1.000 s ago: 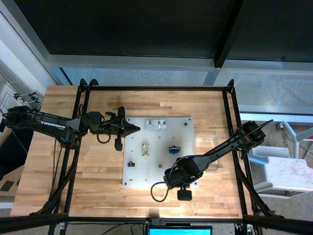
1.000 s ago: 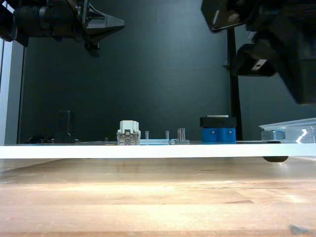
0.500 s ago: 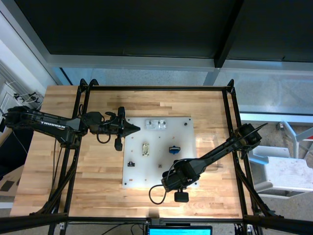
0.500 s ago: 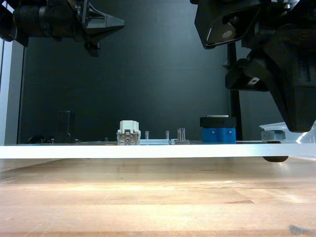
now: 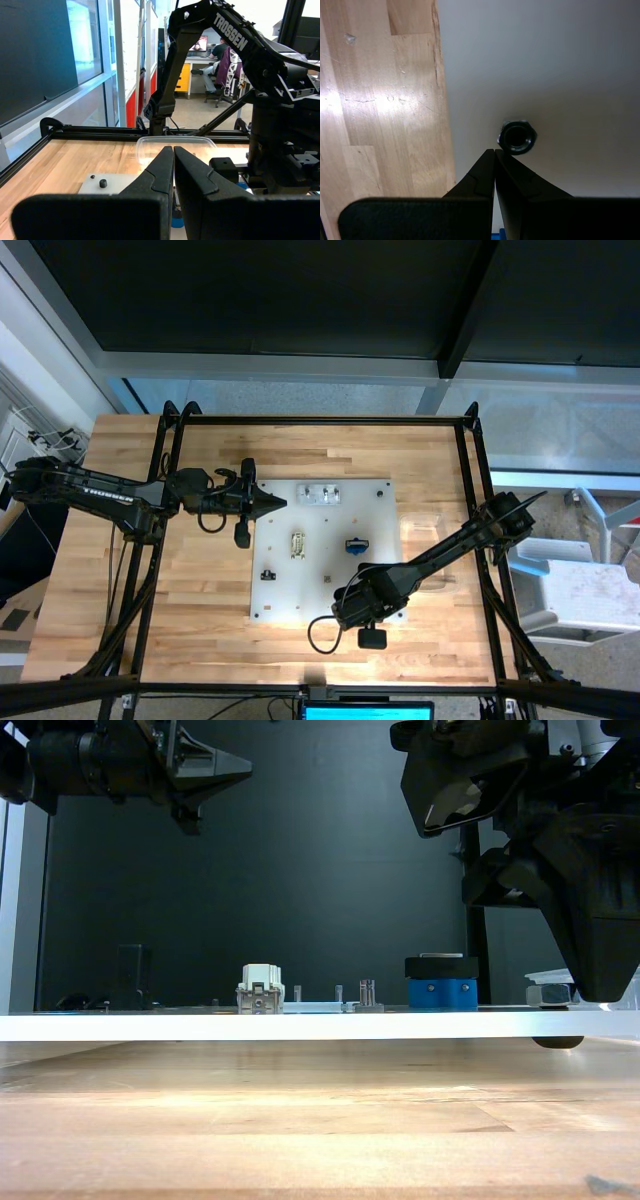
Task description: Unfasten the M12 fastener and place in the container
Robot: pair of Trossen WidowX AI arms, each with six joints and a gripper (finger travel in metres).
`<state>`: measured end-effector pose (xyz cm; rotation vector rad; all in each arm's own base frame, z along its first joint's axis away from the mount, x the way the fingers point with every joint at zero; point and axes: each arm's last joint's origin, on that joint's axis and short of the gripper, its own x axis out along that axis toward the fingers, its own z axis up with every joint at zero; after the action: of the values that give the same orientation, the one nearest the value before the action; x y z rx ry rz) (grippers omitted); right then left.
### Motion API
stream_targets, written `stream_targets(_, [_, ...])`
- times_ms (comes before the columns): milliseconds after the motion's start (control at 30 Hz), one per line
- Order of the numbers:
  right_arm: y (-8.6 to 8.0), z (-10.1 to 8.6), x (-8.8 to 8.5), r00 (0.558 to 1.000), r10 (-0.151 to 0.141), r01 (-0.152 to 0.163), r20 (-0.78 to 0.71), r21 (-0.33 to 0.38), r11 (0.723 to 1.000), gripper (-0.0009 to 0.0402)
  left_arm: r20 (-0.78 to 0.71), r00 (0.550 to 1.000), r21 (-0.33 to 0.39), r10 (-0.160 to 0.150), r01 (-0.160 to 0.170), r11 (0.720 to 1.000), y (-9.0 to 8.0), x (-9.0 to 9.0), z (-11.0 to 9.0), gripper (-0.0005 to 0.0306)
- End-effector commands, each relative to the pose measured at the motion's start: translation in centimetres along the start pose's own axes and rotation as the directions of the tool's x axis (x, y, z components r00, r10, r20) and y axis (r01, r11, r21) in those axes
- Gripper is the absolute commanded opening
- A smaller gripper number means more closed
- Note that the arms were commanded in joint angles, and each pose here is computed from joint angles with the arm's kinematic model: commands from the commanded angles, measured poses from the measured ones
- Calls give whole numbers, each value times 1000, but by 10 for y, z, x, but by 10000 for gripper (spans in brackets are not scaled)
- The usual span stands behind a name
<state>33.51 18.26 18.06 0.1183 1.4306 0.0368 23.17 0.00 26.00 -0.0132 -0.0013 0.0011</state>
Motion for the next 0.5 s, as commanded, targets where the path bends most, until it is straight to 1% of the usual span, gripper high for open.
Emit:
stream_targets(33, [-2, 0, -2, 999, -46, 46, 20, 0, 999, 0, 1, 1000, 0, 0, 0, 1000, 0, 0, 0, 0])
stream_targets(67, [-4, -1, -4, 995, -91, 91, 30, 6, 996, 0, 1, 1000, 0, 0, 0, 1000, 0, 0, 0, 0])
stream_targets(100, [-7, -2, -5, 988, -151, 150, 44, 23, 988, 0, 1, 1000, 0, 0, 0, 1000, 0, 0, 0, 0])
stream_targets(133, [-9, -3, -9, 977, -202, 200, 61, 39, 979, 0, 0, 1000, 0, 0, 0, 1000, 0, 0, 0, 0])
stream_targets(167, [-11, -4, -11, 971, -231, 228, 69, 50, 972, 0, 1, 1000, 0, 0, 0, 1000, 0, 0, 0, 0])
stream_targets(200, [-12, -4, -13, 968, -242, 238, 73, 53, 970, 0, 1, 1000, 0, 0, 0, 1000, 0, 0, 0, 0])
stream_targets(300, [-12, -5, -17, 968, -240, 237, 73, 55, 970, 0, 0, 1000, 0, 0, 0, 1000, 0, 0, 0, 0])
stream_targets(367, [-12, -6, -17, 973, -224, 221, 62, 53, 974, 0, 0, 1000, 0, 0, 0, 1000, 0, 0, 0, 0])
stream_targets(433, [-11, -6, -18, 979, -196, 193, 50, 53, 980, 0, 2, 1000, 0, 0, 0, 1000, 0, 0, 0, 0])
stream_targets(500, [-9, -7, -19, 989, -144, 142, 29, 52, 989, 0, 1, 1000, 0, 0, 0, 1000, 0, 0, 0, 0])
